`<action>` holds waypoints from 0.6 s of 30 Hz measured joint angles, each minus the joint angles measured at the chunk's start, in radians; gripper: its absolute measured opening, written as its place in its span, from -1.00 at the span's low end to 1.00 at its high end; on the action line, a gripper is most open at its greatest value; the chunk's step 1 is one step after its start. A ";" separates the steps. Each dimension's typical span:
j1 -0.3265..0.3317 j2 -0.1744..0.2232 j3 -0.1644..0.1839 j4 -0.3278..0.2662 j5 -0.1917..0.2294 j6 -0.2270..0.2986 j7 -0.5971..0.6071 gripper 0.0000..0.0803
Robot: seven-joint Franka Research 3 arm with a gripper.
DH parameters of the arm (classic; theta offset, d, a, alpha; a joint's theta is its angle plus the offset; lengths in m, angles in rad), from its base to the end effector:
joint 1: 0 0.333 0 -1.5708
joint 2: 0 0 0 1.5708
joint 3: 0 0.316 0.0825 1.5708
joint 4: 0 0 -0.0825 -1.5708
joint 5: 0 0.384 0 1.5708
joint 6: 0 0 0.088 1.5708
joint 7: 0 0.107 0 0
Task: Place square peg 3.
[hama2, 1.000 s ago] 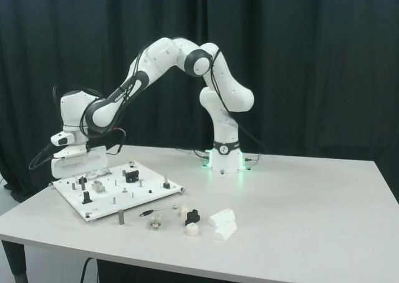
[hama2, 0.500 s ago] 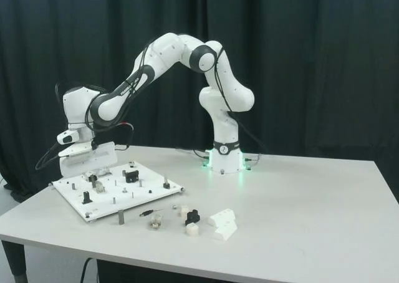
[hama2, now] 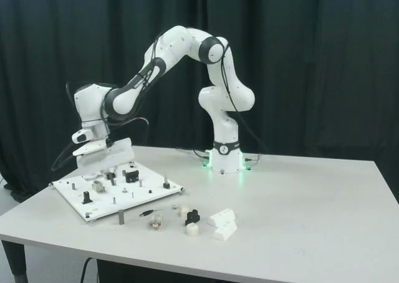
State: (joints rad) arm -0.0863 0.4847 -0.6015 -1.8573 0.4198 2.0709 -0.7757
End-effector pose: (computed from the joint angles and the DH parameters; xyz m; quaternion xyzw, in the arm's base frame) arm 0.5032 -0.3579 0.2844 -0.9943 0.0578 0.0338 0.0827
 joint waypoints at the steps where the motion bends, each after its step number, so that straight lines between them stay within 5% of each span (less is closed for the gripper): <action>1: 0.010 -0.008 0.000 -0.011 0.000 0.001 0.017 -0.72; 18: 0.193 -0.105 -0.004 -0.193 -0.057 0.142 0.307 -0.72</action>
